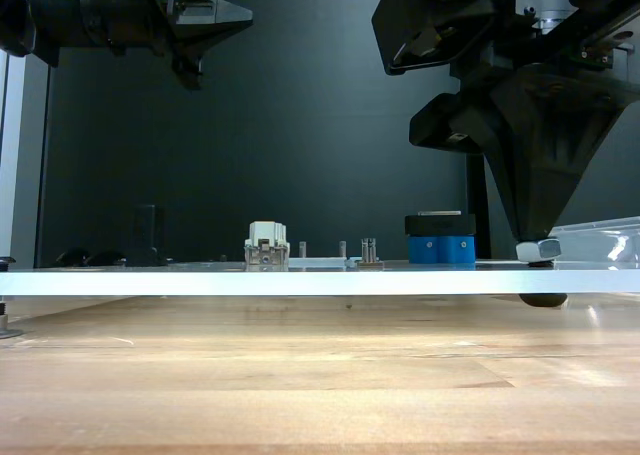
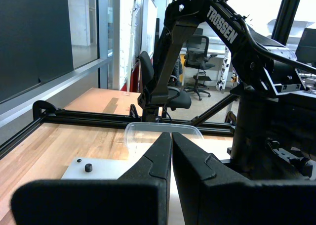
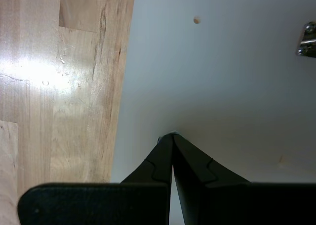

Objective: Pick the M12 nut and place it on its threads and fasten

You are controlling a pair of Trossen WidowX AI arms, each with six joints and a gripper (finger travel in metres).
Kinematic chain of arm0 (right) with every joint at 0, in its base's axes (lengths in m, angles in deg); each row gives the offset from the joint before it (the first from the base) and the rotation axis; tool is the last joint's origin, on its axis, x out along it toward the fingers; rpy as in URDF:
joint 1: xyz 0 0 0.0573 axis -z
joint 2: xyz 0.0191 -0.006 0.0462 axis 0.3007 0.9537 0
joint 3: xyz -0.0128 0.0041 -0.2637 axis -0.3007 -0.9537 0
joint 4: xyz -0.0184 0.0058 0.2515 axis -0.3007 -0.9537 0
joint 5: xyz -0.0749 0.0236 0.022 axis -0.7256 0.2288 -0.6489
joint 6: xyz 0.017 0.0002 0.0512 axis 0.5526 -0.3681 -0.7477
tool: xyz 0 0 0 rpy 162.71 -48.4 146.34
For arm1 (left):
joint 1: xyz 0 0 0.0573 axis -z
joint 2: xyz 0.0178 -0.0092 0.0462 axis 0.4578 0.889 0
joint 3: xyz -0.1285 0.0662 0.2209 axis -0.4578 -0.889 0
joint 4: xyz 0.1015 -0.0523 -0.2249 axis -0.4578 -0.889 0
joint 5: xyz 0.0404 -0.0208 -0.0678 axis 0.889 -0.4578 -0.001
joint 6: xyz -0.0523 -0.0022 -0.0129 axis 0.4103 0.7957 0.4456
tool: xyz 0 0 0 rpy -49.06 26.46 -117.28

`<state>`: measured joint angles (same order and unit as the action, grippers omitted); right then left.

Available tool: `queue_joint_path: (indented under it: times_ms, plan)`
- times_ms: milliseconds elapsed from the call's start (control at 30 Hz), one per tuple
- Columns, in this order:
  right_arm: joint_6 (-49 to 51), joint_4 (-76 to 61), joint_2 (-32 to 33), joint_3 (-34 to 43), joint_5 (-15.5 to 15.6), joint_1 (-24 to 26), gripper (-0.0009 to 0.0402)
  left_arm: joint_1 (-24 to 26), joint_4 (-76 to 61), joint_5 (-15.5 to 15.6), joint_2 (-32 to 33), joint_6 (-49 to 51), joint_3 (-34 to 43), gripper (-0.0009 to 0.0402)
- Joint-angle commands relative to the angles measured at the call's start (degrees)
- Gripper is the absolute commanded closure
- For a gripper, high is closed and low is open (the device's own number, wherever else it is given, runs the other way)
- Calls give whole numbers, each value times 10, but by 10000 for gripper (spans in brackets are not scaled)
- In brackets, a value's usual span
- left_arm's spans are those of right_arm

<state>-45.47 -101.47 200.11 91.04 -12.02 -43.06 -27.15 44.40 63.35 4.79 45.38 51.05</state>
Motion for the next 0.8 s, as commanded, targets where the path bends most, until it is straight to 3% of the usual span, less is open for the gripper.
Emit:
queue_joint_path:
  times_ms: [33, 800]
  plan:
    - [-1, 1, 0, -4, 0, 0, 394, 0, 0, 0, 0, 0, 0, 393]
    - [-2, -8, -5, 1, -1, -1, 394, 0, 0, 0, 0, 0, 0, 393]
